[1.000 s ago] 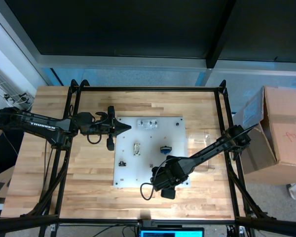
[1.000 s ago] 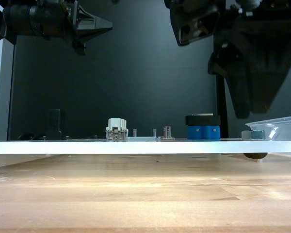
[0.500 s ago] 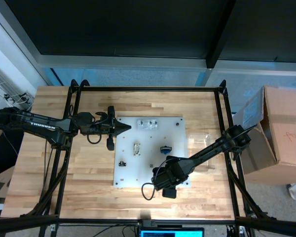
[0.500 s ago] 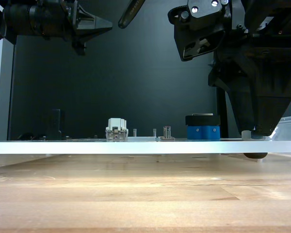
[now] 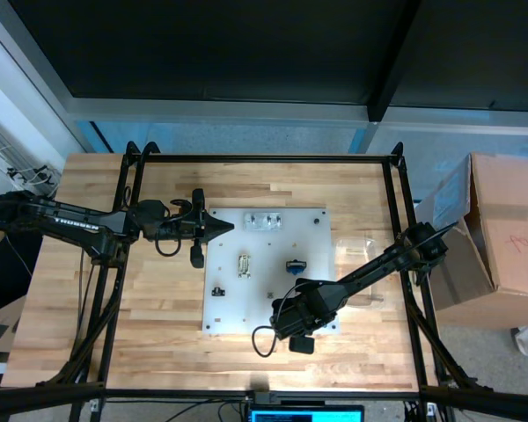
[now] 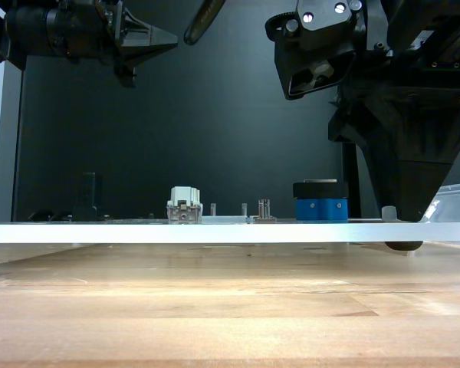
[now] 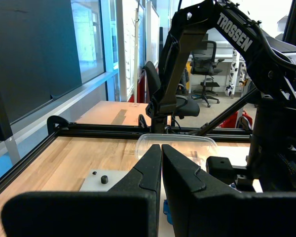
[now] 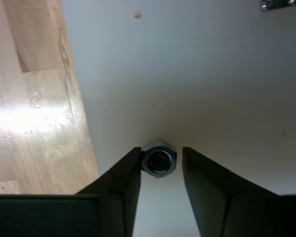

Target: Unfasten the M12 nut and place it in the container

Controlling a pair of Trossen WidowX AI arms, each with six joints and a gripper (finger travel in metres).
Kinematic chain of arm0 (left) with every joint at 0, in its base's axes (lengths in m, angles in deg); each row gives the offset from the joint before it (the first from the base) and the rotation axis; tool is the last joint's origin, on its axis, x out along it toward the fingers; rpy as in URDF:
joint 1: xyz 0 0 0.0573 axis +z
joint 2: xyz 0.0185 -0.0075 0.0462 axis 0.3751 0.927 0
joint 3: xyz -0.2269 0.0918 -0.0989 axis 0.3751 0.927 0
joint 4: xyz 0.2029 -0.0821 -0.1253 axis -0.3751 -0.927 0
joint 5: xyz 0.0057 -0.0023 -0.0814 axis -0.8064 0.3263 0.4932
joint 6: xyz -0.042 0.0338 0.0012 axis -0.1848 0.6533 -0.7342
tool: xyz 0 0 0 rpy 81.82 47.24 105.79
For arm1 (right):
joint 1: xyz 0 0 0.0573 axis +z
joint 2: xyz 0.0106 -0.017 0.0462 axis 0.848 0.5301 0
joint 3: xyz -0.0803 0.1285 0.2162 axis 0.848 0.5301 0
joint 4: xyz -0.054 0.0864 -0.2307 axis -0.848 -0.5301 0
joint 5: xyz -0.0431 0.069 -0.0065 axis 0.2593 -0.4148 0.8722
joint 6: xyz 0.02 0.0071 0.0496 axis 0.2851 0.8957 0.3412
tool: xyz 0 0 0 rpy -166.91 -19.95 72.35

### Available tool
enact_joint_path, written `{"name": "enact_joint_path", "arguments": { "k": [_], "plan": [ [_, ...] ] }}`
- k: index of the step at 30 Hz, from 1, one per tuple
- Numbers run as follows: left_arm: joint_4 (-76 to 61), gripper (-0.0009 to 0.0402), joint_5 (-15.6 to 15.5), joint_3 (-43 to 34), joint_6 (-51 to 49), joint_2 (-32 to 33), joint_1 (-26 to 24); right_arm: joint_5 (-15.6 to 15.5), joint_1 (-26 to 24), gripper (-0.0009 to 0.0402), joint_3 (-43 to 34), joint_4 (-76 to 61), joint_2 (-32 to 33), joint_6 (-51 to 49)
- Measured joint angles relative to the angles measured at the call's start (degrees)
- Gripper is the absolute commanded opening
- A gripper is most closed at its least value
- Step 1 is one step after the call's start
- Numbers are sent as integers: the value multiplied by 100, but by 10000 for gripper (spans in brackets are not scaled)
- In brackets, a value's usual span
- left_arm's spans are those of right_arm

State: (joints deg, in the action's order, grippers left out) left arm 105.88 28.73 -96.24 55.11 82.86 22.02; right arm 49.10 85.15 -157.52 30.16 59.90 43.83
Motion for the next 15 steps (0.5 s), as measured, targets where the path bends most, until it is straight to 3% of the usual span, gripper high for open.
{"name": "enact_joint_path", "arguments": {
  "k": [8, 15],
  "plan": [
    [0, 0, 0, 2, 0, 0, 0, -9, 0, 0, 0, -7, 0, -240],
    [0, 0, 0, 0, 0, 0, 0, -4, 0, 13, 0, -9, -2, -2142]
  ]
}}
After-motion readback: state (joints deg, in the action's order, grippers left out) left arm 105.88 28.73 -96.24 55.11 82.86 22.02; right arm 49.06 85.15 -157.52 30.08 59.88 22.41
